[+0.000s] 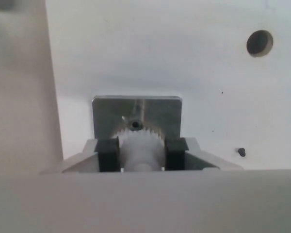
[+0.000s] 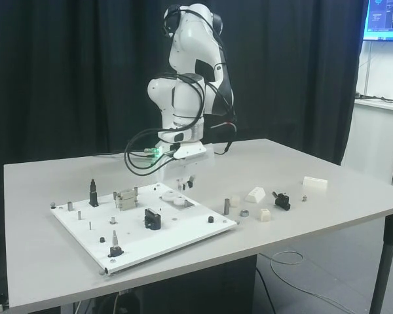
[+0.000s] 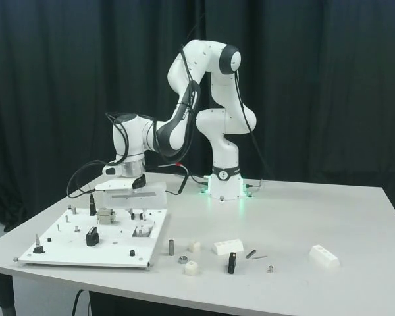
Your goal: Place small gear.
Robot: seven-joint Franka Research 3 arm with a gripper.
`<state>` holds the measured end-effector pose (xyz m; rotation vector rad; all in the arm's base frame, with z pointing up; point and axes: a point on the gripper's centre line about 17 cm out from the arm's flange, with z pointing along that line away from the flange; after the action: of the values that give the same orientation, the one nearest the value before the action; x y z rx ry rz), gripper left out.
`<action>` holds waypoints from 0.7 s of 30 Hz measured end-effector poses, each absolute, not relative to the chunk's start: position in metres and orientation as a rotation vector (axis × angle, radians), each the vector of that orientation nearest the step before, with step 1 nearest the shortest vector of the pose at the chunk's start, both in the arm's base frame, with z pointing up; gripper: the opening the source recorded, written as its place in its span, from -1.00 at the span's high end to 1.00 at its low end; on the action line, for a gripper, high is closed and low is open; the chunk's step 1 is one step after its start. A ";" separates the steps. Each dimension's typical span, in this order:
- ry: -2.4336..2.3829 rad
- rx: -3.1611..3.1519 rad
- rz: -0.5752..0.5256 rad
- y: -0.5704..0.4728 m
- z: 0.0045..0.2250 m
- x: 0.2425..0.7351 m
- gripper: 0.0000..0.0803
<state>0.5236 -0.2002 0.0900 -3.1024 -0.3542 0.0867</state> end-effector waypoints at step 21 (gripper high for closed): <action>-0.407 -3.054 -0.008 -0.135 0.110 0.556 0.52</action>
<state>0.5556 -0.1352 0.1095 -3.0545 -0.4072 -0.0078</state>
